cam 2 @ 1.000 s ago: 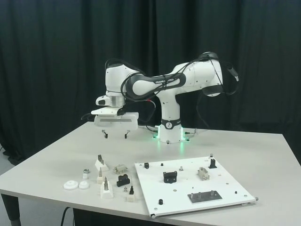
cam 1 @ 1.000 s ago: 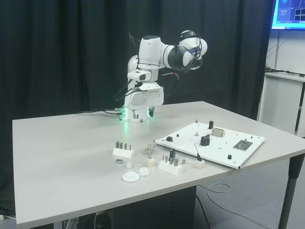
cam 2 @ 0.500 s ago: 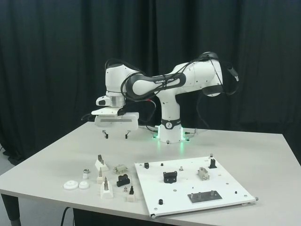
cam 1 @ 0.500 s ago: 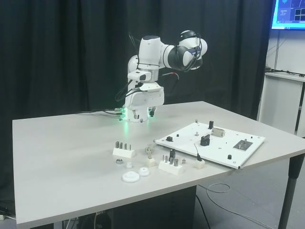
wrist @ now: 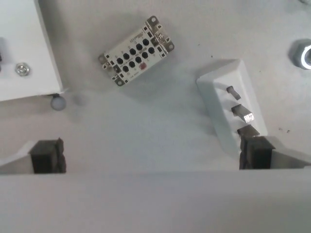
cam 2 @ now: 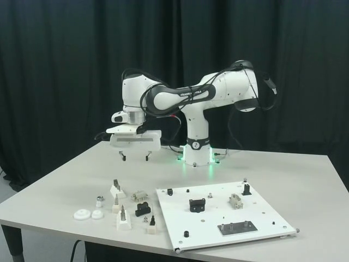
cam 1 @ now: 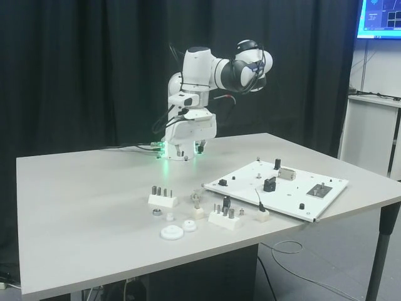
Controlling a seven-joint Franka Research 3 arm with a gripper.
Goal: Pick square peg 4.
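A white holder (wrist: 221, 104) carries several grey square pegs (wrist: 242, 112) in a row; I cannot tell which one is peg 4. One black fingertip (wrist: 256, 153) covers the holder's near end in the wrist view. My gripper (wrist: 151, 155) is open, with nothing between its fingers. In the room views the gripper (cam 1: 189, 150) (cam 2: 134, 158) hangs well above the table near the arm's base, apart from the peg holder (cam 1: 163, 196) (cam 2: 116, 190).
A white multi-pin connector (wrist: 136, 50) lies beside the holder, with a metal nut (wrist: 303, 53) on its other side. A white assembly board (cam 1: 276, 185) (cam 2: 223, 215) lies to the right. Two white gears (cam 2: 84, 214), another peg holder (cam 1: 225, 216) and small blocks lie near the front edge.
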